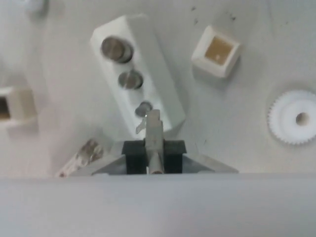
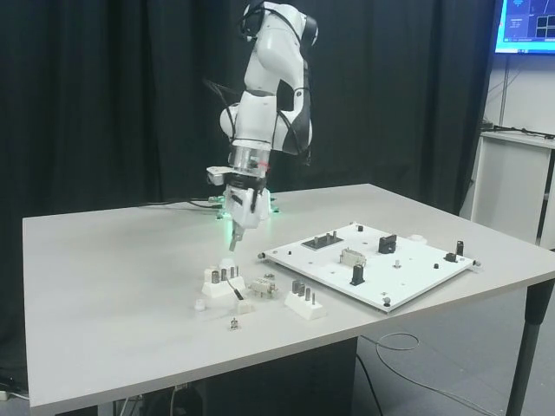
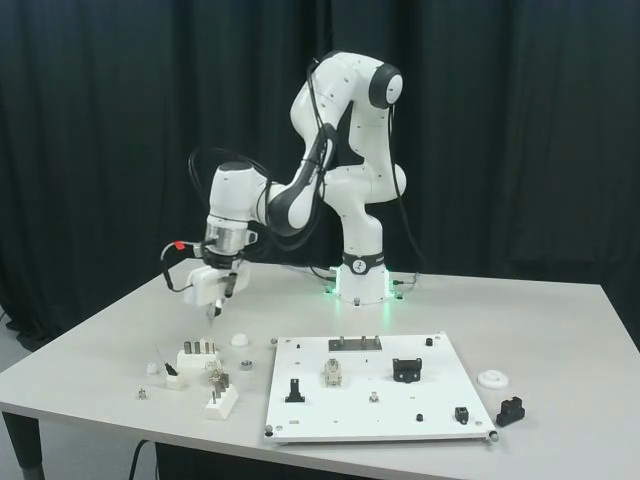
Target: Insert Ethernet.
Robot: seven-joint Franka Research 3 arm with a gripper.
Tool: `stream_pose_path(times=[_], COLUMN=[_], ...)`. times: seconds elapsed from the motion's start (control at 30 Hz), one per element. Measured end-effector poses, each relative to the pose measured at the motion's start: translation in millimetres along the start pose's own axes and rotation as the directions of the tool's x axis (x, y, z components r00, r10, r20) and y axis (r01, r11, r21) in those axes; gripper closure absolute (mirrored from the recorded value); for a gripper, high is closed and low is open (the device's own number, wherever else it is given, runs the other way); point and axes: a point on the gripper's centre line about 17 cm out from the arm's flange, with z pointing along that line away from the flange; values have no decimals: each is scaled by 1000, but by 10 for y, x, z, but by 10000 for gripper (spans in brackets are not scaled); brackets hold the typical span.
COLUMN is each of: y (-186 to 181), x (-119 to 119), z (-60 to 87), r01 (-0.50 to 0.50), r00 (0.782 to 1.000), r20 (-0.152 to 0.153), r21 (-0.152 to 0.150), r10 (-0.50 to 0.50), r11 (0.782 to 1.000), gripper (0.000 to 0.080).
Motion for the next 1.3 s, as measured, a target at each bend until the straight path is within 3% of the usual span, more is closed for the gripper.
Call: stream_pose_path(times=[0.37,0.73,1.03,1.3], y=[-274,-599,-777,-817], x=[-384,-943,-1386,-1681], z=[-159,-324,-450,-523], r01=[204,402,560,706], r00=[979,914,825,702], r20=[12,11,1,-2], r21=[44,99,133,132], r10=[-204,-405,-566,-712], r11=[978,910,818,696], gripper=[732,732,732,732])
